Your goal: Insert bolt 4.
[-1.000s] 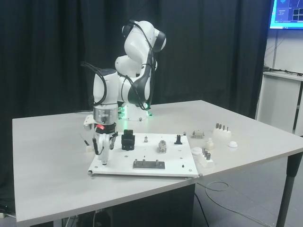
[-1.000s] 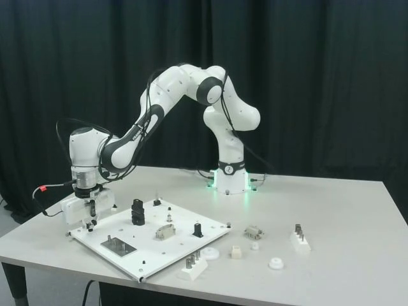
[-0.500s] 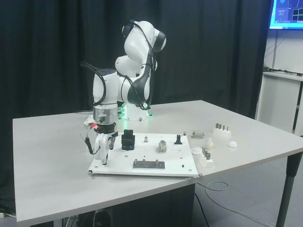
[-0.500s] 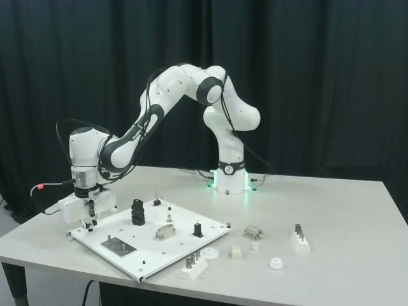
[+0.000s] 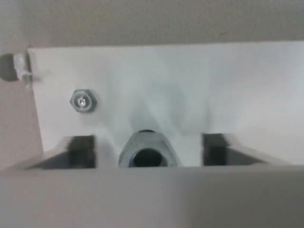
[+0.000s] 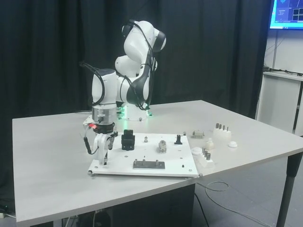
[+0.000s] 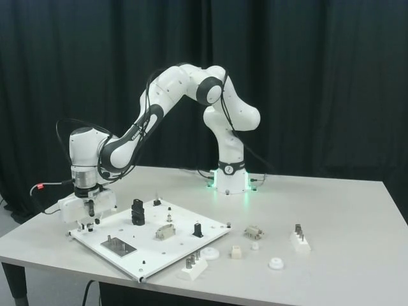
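Okay, wrist view first.
Wrist, plate: white assembly plate (image 5: 190, 85) fills most of the view, its corner against the grey table (image 5: 118, 19).
Wrist, bolt: hex-headed bolt (image 5: 84, 101) seated in the plate near that corner.
Wrist, held part: metal bolt 4 (image 5: 147, 153) sits between the two black fingertips (image 5: 81, 151), end-on, just over the plate.
Wrist, gripper: gripper (image 5: 147, 154) closed around bolt 4.
First room, arm: white Franka arm (image 6: 137, 61) bent down to the plate's near left corner.
First room, gripper: gripper (image 6: 101, 161) vertical, tips just above the white assembly plate (image 6: 147, 161).
First room, plate parts: black block (image 6: 128, 141), grey bar fixture (image 6: 148, 164).
First room, off plate: white bolt holders (image 6: 221, 130) on the table (image 6: 47, 156).
Second room, gripper: gripper (image 7: 87, 223) over the plate's far left corner, low, fingers too small to judge.
Second room, plate: white assembly plate (image 7: 150, 239) angled on the table (image 7: 344, 223).
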`<state>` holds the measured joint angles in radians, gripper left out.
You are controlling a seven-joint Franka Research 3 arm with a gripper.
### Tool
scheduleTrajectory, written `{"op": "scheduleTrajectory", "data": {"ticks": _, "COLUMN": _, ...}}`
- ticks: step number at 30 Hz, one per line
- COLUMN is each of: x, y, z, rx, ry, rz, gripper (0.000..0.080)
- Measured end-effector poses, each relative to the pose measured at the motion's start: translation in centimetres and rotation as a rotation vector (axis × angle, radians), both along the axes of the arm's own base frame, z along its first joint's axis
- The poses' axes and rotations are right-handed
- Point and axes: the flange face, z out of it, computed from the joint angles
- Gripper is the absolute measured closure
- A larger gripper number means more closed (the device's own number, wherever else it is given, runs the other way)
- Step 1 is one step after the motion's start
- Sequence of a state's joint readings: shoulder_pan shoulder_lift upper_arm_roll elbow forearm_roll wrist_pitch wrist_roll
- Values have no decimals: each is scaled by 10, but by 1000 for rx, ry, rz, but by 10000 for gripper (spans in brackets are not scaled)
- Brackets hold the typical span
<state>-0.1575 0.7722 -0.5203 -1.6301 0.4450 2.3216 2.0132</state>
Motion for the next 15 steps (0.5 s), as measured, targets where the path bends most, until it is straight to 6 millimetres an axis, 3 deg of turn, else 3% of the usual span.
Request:
{"op": "scheduleTrajectory", "data": {"ticks": 1, "x": 0, "y": 0, "z": 0, "rx": -2, "ry": -2, "rz": 0, "gripper": 566}}
{"op": "scheduleTrajectory", "data": {"ticks": 2, "x": 0, "y": 0, "z": 1, "rx": -4, "ry": -4, "rz": 0, "gripper": 251}}
{"op": "scheduleTrajectory", "data": {"ticks": 10, "x": 5, "y": 0, "z": 15, "rx": -14, "ry": -28, "rz": 4, "gripper": 251}}
{"op": "scheduleTrajectory", "data": {"ticks": 11, "x": 5, "y": 0, "z": 17, "rx": -16, "ry": -32, "rz": 5, "gripper": 57}}
{"op": "scheduleTrajectory", "data": {"ticks": 12, "x": 6, "y": 1, "z": 20, "rx": -18, "ry": -36, "rz": 5, "gripper": 15}}
{"op": "scheduleTrajectory", "data": {"ticks": 15, "x": 7, "y": 1, "z": 28, "rx": -24, "ry": -45, "rz": 8, "gripper": 15}}
